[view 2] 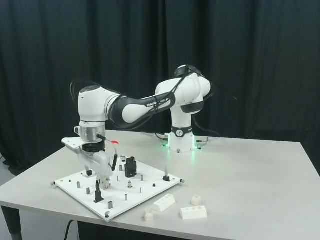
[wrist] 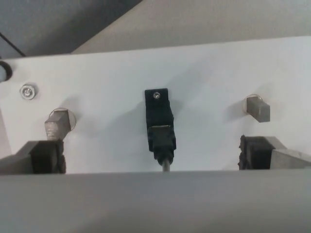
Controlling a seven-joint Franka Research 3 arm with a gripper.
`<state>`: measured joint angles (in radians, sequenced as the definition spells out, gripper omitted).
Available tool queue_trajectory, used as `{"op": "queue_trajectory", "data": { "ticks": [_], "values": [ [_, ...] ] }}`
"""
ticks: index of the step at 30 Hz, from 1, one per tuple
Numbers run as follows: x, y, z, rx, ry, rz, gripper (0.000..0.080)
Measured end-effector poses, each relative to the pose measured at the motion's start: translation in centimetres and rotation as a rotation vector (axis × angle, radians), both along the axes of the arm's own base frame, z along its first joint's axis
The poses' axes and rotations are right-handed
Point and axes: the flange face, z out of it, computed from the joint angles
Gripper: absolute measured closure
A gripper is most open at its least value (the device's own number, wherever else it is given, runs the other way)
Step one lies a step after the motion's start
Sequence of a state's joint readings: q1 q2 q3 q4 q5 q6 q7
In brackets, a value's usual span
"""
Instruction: Remove USB.
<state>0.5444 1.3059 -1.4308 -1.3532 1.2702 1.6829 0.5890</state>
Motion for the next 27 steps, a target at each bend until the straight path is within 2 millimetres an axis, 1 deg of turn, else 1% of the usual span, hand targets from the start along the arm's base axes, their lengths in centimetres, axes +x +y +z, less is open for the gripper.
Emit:
{"op": "queue_trajectory", "data": {
  "ticks": [22,23,27],
  "values": [
    [0.15,0.08,-0.72,-0.019,0.013,0.035,0.0003],
    [0.15,0.09,-0.76,-0.019,0.014,0.036,0.0102],
    [0.11,0.11,-0.88,-0.020,0.020,0.038,0.0102]
  ]
}}
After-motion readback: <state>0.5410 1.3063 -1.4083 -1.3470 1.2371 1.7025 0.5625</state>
